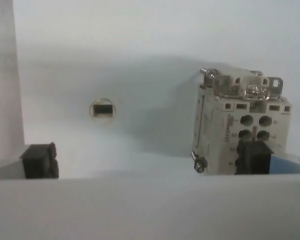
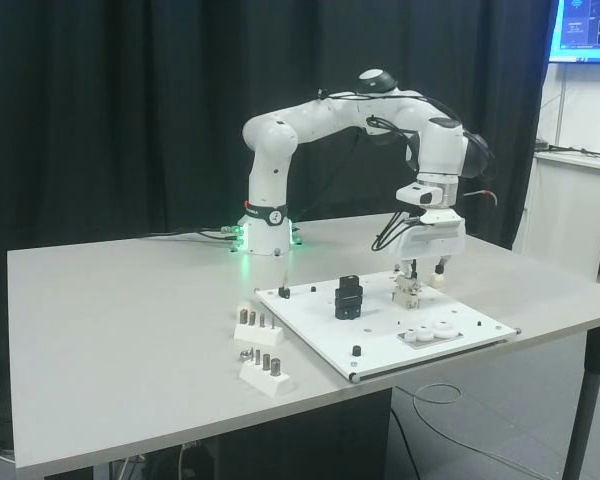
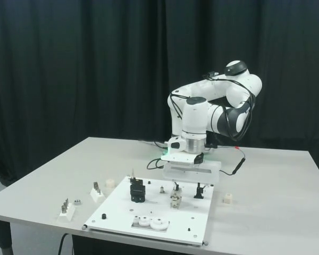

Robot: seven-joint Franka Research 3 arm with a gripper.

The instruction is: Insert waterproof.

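Grey surface (image 2: 130,320) carries white flat assembly board (image 2: 310,330). White Franka arm (image 2: 310,120) arches over from base at board's 12 o'clock, wrist pointing straight down. Gripper (image 1: 145,162) hovers low over board; black fingers (image 1: 40,161) spread wide, holding nothing. White moulded multi-hole waterproof connector block (image 1: 242,125) with metal clips stands on board, just beside one finger, toward 3 o'clock of gripper centre. Judged light, rigid plastic, smooth sides; grip flat side walls, avoid clips and screws.
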